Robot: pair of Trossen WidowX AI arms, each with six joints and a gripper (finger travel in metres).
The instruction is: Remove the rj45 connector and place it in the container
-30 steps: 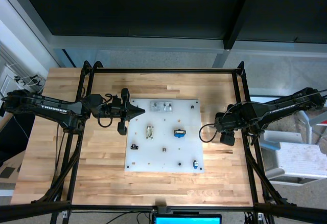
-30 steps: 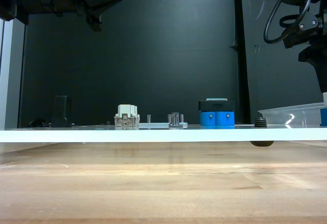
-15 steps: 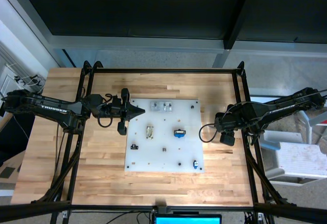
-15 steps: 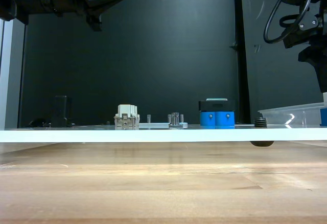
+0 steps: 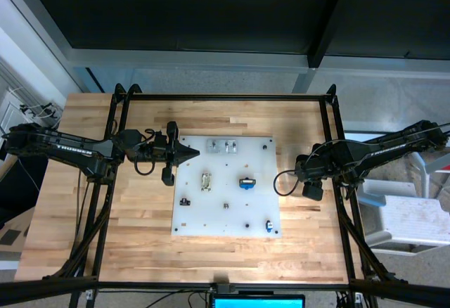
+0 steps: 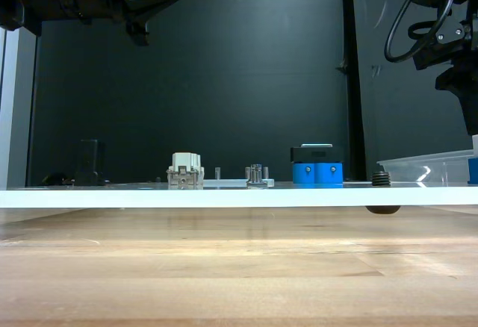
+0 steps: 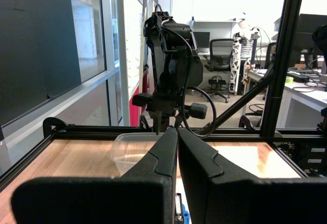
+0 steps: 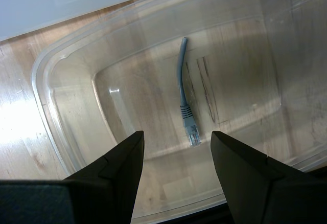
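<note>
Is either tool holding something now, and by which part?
Nothing is held. The right tool is open above the container, where the rj45 connector lies free. The left tool is shut and empty, over the board's left edge.

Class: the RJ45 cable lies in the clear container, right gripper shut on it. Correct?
No. The right wrist view shows the right gripper open above the RJ45 cable in the clear container. The left gripper, shut, hangs over the board.
</note>
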